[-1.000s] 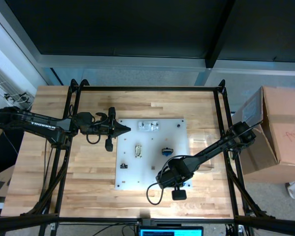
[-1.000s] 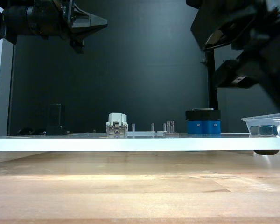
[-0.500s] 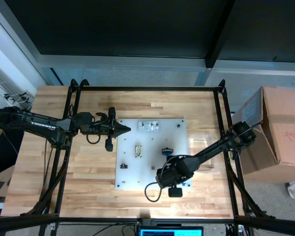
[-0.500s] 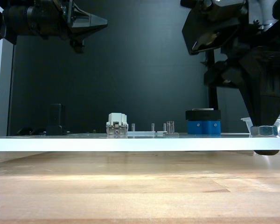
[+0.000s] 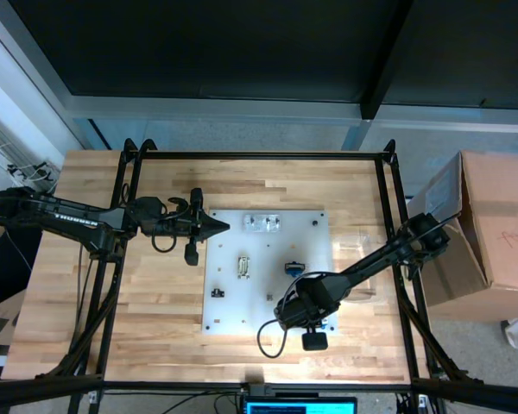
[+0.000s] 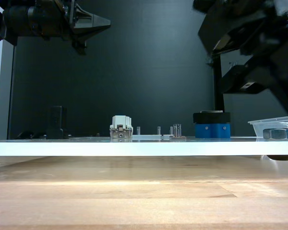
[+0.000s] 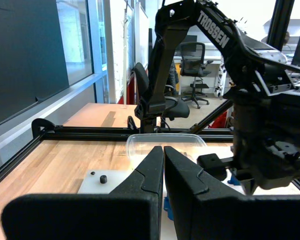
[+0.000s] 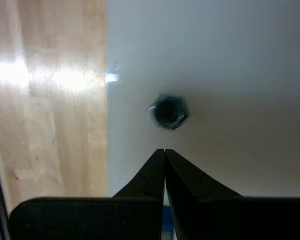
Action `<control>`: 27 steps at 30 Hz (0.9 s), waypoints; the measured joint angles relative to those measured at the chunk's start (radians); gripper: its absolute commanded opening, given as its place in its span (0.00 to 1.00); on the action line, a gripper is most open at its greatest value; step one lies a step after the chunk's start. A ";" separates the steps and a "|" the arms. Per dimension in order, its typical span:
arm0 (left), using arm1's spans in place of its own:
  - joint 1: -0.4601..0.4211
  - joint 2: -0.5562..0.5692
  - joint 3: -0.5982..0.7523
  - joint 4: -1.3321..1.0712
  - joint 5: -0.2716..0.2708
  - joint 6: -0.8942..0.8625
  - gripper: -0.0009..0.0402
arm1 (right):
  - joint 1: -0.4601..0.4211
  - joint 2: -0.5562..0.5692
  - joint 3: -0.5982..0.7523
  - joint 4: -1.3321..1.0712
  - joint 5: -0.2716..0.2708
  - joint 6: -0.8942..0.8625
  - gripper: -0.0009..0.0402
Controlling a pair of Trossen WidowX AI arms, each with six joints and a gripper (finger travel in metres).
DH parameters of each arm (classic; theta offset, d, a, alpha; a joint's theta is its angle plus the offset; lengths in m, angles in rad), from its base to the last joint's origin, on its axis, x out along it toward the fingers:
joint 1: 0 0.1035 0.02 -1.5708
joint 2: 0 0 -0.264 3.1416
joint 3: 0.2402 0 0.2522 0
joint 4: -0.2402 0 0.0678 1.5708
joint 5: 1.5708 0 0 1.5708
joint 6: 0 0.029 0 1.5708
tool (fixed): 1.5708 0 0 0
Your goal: Pick the M12 nut and place it on its threads and fasten
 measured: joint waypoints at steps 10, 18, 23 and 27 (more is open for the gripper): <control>0.000 0.000 0.000 0.000 0.000 0.000 0.02 | -0.059 -0.161 0.001 0.011 0.171 -0.037 0.02; 0.000 0.000 0.000 0.000 0.000 0.000 0.02 | -0.177 -0.318 -0.021 0.114 0.272 -0.173 0.02; 0.000 0.000 0.000 0.000 0.000 0.000 0.02 | -0.266 -0.422 -0.086 0.264 0.265 -0.272 0.02; 0.000 0.000 0.000 0.000 0.000 0.000 0.02 | -0.340 -0.517 -0.175 0.412 0.216 -0.315 0.02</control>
